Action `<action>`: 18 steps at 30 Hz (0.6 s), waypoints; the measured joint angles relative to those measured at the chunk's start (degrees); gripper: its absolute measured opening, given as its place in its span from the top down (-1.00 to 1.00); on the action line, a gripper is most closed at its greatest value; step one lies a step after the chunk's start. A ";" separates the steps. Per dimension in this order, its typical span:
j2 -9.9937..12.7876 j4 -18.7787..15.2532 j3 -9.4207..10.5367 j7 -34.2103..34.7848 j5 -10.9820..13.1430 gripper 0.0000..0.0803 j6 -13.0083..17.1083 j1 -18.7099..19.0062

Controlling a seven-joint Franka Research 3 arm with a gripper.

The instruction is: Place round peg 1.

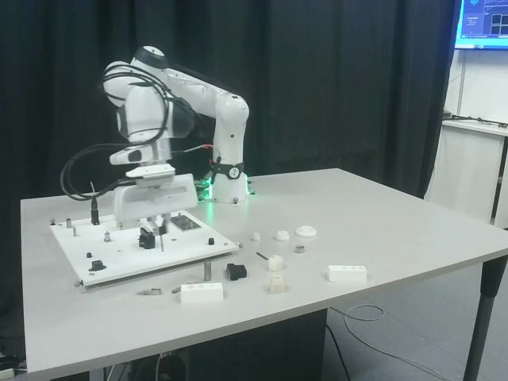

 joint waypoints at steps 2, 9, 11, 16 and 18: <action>0.01 0.00 -0.12 0.43 -0.03 0.96 -0.11 0.78; 0.19 0.03 -0.94 1.48 -0.33 0.96 -0.58 2.67; 0.22 0.04 -1.21 1.73 -0.35 0.96 -0.58 3.05; 0.22 0.05 -1.64 2.62 -0.35 0.96 -0.57 3.85; 0.22 0.06 -1.70 2.96 -0.35 0.96 -0.57 4.12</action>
